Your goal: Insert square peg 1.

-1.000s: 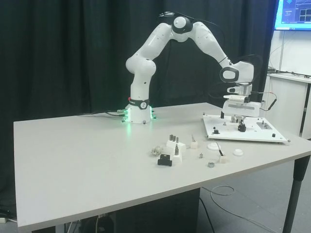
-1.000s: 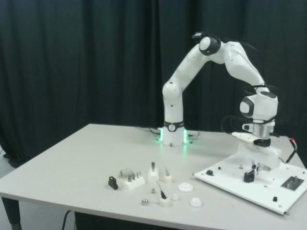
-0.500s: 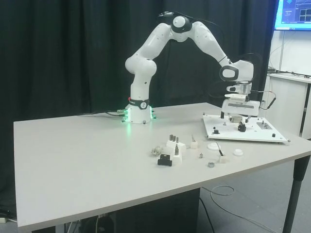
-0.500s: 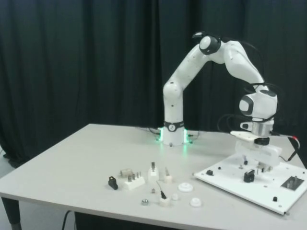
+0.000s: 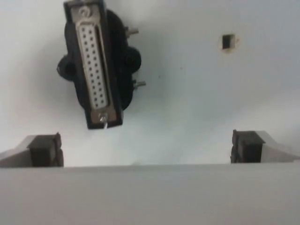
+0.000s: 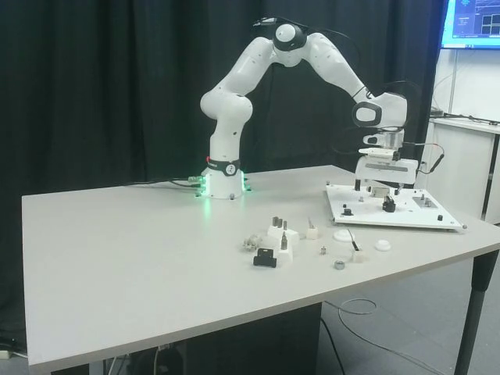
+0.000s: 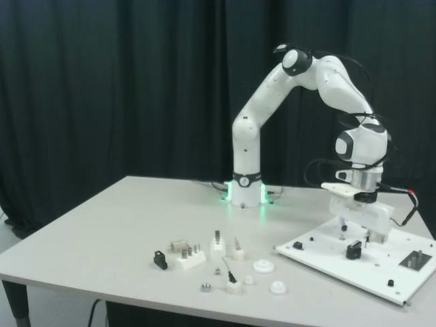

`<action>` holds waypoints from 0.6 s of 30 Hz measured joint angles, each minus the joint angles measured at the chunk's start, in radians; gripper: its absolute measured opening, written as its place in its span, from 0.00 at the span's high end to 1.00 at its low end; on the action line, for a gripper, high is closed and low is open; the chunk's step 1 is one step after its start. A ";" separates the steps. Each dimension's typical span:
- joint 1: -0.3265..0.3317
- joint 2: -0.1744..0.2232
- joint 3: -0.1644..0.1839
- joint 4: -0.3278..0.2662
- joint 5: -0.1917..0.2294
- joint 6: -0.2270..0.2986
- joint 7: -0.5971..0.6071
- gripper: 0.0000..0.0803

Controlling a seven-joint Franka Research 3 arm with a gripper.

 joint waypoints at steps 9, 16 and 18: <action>0.029 -0.010 -0.063 -0.036 0.060 0.000 -0.060 0.00; 0.049 -0.020 -0.105 -0.066 0.110 0.000 -0.097 0.00; 0.052 -0.023 -0.112 -0.074 0.125 0.000 -0.108 0.00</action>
